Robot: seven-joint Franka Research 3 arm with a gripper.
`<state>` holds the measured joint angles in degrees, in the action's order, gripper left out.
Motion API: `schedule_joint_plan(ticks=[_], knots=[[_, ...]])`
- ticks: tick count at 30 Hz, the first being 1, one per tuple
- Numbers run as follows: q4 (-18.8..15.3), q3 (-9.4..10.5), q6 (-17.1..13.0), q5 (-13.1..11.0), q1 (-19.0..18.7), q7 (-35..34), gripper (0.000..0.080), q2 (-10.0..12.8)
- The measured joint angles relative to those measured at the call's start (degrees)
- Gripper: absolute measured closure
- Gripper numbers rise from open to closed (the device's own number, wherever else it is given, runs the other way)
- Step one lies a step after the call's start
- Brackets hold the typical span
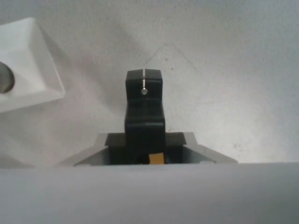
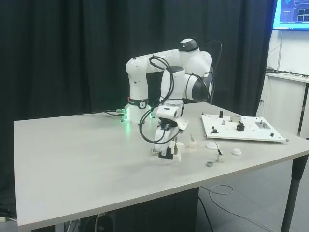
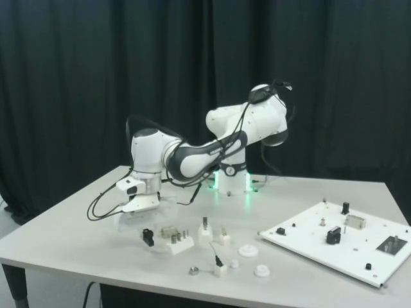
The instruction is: Insert D-SUB.
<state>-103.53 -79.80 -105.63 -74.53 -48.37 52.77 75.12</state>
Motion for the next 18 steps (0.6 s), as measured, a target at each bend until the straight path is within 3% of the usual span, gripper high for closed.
schedule_joint_plan(ticks=[18], knots=[[1.5,-1.64,3.1,0.0,-0.5,-2.7,0.0649,-0.7]])
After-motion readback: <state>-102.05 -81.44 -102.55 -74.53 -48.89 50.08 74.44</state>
